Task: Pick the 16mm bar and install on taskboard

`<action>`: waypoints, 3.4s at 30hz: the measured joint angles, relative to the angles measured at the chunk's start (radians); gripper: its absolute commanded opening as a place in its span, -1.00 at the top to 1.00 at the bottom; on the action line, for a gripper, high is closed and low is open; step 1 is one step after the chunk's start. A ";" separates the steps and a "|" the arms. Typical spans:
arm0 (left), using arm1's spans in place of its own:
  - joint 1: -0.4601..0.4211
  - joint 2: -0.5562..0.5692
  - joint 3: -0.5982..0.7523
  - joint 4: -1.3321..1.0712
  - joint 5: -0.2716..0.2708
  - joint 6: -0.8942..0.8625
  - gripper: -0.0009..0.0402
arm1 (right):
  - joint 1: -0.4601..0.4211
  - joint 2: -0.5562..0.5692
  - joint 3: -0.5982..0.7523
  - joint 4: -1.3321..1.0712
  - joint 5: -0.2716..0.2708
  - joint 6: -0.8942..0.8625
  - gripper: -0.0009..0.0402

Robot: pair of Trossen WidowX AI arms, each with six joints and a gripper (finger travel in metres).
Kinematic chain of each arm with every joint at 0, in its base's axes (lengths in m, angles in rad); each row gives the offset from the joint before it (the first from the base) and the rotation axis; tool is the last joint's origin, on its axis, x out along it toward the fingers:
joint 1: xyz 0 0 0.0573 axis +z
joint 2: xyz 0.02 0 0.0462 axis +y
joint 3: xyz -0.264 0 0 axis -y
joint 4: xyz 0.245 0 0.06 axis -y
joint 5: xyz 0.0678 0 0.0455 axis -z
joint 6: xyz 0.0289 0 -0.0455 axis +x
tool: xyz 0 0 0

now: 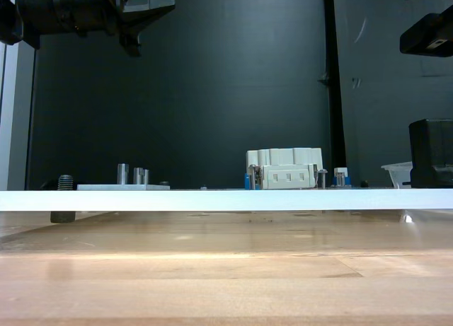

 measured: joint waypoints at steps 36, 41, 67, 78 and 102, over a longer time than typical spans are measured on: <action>0.000 0.000 0.000 0.000 0.000 0.000 0.96 | 0.055 0.149 0.043 0.126 0.004 0.013 0.92; 0.000 0.000 0.000 0.000 0.000 0.000 0.96 | 0.055 0.150 0.035 0.129 0.004 0.011 0.92; 0.000 0.000 0.000 0.000 0.000 0.000 0.96 | 0.053 0.149 -0.007 0.176 0.004 0.015 0.92; 0.000 0.000 0.000 0.000 0.000 0.000 0.96 | 0.053 0.149 -0.008 0.180 0.005 0.015 0.92; 0.000 0.000 0.000 0.000 0.000 0.000 0.96 | 0.052 0.149 0.023 0.141 -0.002 0.020 0.92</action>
